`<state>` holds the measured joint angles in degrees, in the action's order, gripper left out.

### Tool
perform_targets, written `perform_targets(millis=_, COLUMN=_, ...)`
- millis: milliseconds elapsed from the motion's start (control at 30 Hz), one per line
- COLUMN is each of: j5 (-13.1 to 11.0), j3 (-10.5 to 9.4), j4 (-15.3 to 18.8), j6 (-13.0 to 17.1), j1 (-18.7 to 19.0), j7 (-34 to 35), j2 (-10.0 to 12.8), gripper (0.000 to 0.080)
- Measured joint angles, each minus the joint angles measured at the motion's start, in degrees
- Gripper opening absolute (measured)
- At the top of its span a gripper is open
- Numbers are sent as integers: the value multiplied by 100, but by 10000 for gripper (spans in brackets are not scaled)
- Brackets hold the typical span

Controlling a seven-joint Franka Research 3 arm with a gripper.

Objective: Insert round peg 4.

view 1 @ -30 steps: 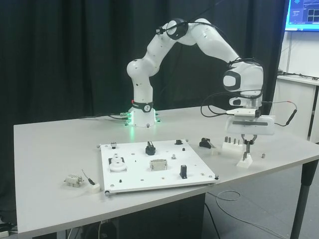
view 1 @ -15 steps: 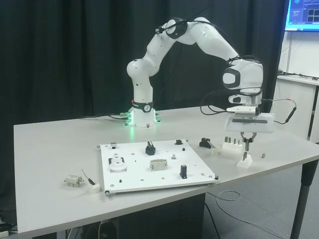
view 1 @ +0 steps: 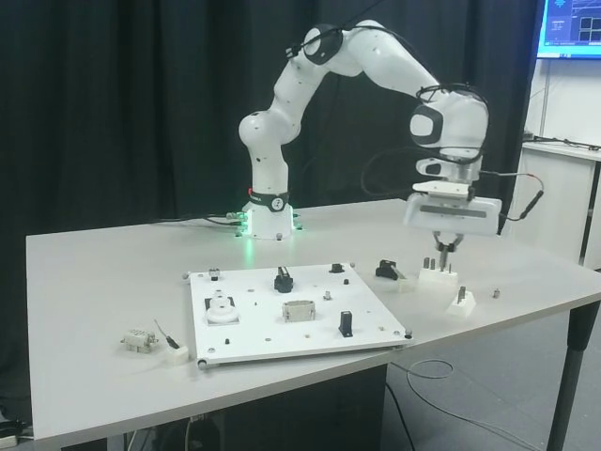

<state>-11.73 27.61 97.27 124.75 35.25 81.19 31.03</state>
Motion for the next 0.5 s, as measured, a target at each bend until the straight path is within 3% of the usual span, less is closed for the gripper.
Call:
perform_targets(millis=267, j5=247, j3=141, j4=140, j6=-472, j1=-168, j7=-430, j2=-304, gripper=145)
perform_targets(millis=500, j5=555, j3=146, j4=473, j6=-591, j1=-432, j7=-781, j2=-661, gripper=145)
